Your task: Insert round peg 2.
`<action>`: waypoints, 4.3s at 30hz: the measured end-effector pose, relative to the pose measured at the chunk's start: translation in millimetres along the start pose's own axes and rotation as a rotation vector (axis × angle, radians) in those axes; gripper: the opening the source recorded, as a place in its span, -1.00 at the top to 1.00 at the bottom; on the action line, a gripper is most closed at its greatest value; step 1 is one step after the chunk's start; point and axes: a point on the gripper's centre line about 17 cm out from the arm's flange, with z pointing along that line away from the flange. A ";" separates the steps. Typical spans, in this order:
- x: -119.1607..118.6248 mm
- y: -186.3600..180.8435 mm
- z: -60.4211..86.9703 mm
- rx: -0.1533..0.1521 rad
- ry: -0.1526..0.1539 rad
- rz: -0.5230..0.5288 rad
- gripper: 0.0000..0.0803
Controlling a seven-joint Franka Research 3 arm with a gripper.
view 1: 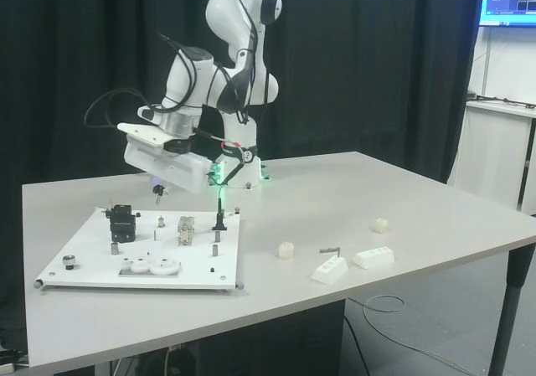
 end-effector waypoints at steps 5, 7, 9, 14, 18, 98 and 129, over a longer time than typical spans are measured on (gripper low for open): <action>-17.0 7.2 10.9 0.025 -0.009 -0.003 0.82; -23.3 9.2 13.8 0.036 -0.010 -0.006 0.82; -29.3 11.4 16.1 0.044 -0.010 -0.006 0.82; -44.8 15.7 19.8 0.065 -0.012 -0.001 0.82; -57.8 19.8 22.1 0.082 -0.017 -0.001 0.82; -165.9 -27.3 46.1 0.282 -0.178 0.069 0.82; -172.2 -26.7 45.8 0.158 -0.196 0.343 0.82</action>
